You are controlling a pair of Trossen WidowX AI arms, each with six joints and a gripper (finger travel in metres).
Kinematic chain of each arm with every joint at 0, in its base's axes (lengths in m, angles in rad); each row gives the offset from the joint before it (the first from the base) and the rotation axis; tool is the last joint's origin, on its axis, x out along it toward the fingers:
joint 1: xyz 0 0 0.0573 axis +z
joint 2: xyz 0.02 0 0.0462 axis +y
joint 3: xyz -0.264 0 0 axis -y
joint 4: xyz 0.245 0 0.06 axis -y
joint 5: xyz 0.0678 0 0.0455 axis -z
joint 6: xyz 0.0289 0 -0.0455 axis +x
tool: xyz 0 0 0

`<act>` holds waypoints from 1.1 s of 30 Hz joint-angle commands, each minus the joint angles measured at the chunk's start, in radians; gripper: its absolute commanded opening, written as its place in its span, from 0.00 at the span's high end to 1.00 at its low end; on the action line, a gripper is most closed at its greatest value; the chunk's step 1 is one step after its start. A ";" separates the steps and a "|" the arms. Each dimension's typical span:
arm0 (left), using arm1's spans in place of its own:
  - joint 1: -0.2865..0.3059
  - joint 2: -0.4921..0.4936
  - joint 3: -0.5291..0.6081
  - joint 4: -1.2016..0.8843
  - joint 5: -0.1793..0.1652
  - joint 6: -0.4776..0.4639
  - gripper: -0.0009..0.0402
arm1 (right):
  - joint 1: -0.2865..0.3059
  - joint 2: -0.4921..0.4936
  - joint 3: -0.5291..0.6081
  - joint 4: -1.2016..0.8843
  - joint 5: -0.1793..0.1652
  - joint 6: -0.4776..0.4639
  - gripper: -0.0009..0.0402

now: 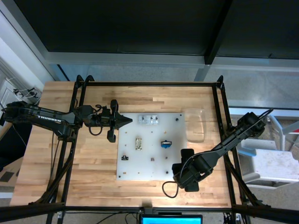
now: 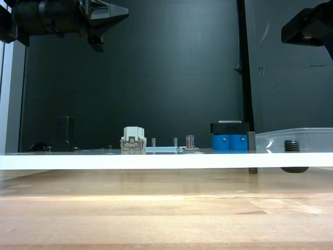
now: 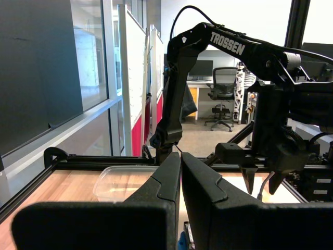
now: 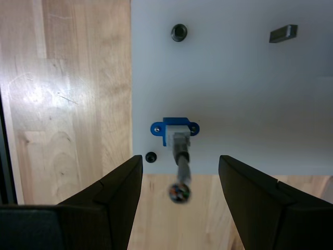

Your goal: Remove the rj45 connector and place it in the container

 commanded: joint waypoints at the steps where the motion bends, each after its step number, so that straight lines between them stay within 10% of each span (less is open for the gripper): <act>1: 0.000 0.000 0.000 0.000 0.000 0.000 0.98 | 0.002 0.010 -0.003 0.006 0.003 0.001 0.48; 33: 0.000 0.000 0.000 0.000 0.000 0.000 0.98 | -0.011 0.023 -0.076 0.077 0.025 -0.034 0.61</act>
